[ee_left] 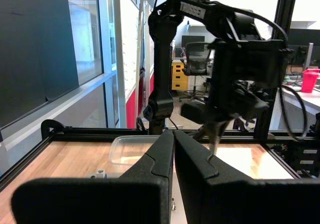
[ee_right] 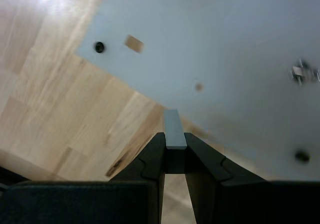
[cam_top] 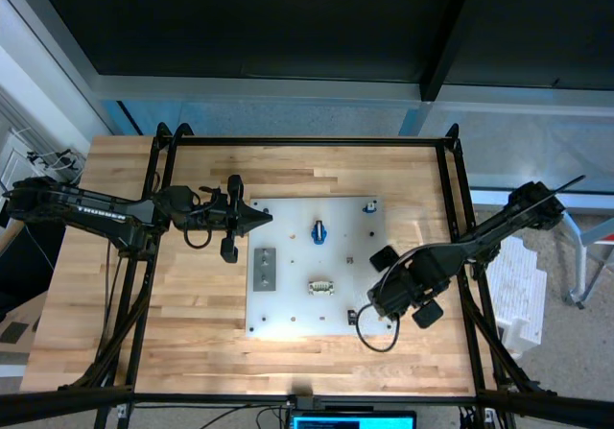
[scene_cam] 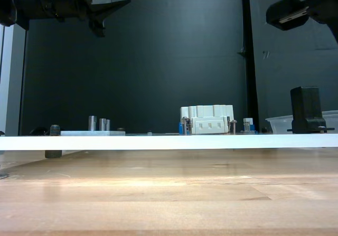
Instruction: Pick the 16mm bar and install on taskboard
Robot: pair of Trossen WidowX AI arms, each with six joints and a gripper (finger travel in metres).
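Right gripper (ee_right: pixel 175 143): jaws clamped on short grey metal bar (ee_right: pixel 174 128), bar end poking past fingertips. Hangs above right edge of large white square taskboard (ee_right: pixel 225 43), over light wooden table (ee_right: pixel 60 108). Left gripper (ee_left: pixel 173 134): jaws closed, empty, raised near board's far-left edge.

Two black jointed arms trail looped black cables (cam_top: pixel 376 338); white lettering (cam_top: pixel 101 211) marks the left. Black wedge-fingered left gripper (cam_top: pixel 268 216) sits left of centre, matching right gripper (ee_right: pixel 175 143) near right.
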